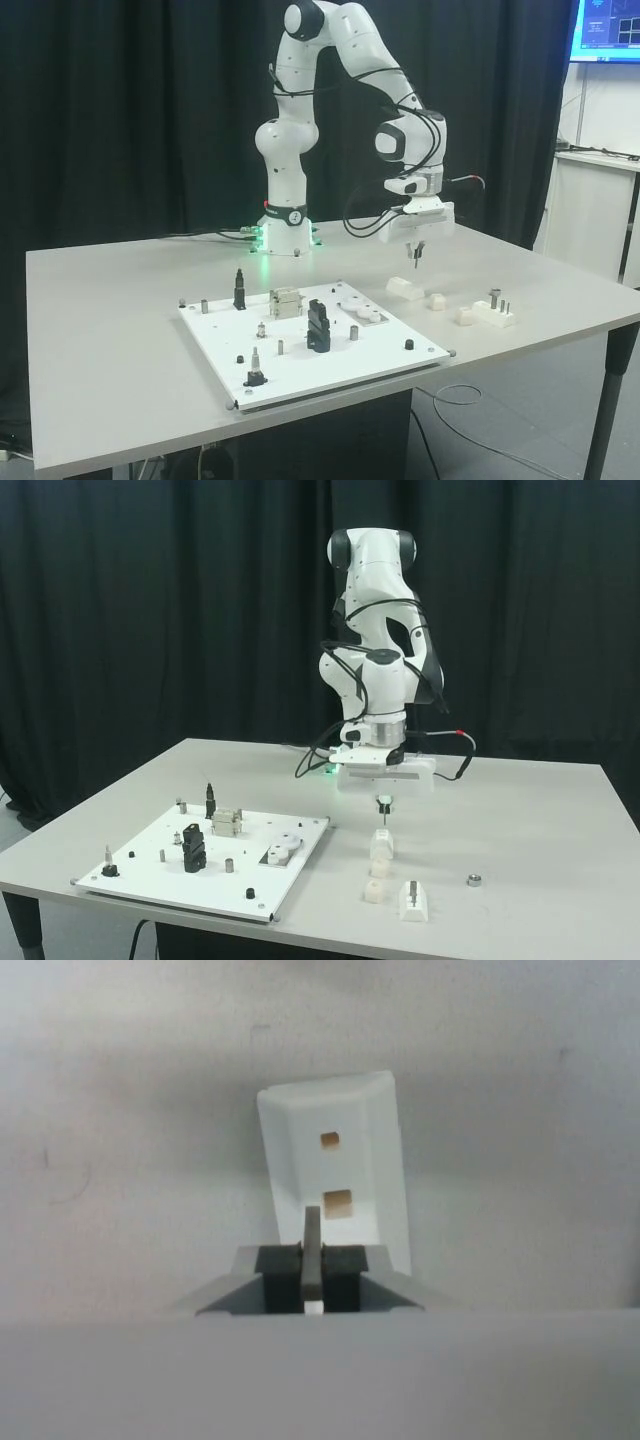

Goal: Insert square peg 1.

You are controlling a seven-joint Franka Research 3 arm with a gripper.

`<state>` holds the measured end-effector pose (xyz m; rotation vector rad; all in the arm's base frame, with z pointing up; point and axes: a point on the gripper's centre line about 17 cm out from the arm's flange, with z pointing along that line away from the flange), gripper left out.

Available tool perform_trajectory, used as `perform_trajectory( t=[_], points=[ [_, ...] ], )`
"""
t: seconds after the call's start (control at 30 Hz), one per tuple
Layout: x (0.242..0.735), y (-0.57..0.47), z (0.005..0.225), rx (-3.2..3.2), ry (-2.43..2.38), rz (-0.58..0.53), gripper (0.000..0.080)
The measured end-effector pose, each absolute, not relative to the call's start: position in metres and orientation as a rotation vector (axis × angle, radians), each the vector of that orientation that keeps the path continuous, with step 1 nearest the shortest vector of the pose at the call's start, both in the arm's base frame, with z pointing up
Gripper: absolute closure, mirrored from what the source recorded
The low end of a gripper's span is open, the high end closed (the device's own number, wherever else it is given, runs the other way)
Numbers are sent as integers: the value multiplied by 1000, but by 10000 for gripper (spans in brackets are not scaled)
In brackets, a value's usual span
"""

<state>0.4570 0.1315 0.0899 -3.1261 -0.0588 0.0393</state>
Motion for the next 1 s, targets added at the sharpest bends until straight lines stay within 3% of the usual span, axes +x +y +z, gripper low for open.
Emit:
perform_trajectory(
  t=[1.0],
  points=[
    [457, 131, 92, -3133, -51, 37, 767]
  ],
)
